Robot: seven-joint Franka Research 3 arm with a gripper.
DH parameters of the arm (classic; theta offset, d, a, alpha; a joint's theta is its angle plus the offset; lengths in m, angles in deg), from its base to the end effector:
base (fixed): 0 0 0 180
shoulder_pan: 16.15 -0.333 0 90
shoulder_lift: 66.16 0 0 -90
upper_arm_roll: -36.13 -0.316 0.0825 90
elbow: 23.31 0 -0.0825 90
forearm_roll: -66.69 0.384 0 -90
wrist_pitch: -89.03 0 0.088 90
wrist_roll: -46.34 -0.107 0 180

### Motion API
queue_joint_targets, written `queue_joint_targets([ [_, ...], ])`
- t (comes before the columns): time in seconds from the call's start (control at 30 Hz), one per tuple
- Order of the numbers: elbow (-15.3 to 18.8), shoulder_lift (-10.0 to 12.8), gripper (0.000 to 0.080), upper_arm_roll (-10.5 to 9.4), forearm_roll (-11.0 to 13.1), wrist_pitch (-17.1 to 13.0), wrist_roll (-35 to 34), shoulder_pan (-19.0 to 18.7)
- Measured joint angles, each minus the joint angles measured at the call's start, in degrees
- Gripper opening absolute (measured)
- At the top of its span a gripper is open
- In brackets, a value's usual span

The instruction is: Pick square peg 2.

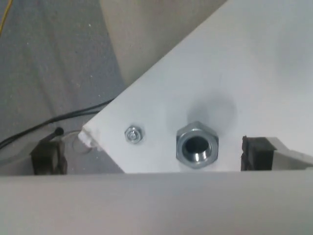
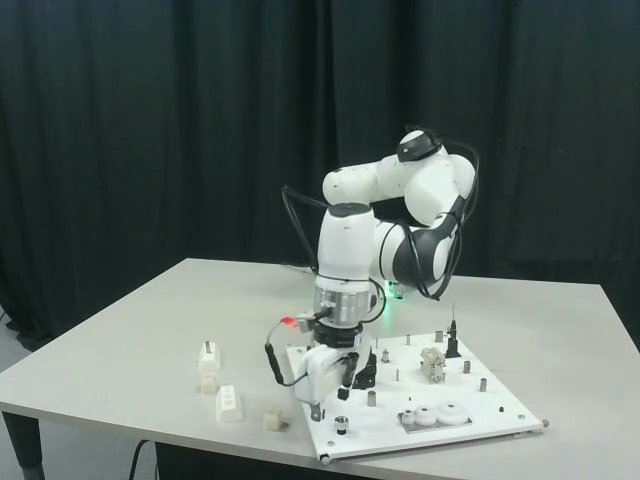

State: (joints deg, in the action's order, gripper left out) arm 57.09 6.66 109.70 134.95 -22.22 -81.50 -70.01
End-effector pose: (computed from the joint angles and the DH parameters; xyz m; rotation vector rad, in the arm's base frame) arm 0.7236 0.0930 0.2560 -0.8055 2.9224 -0.1710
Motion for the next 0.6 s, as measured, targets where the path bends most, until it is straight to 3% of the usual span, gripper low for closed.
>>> queue_joint_targets([
  [0.27,-0.8,-0.1,0.08,1.86,-0.1,2.8,2.2,0.0],
  [0.6,-1.3,-0.1,0.08,2.89,-1.4,3.8,3.2,0.0],
])
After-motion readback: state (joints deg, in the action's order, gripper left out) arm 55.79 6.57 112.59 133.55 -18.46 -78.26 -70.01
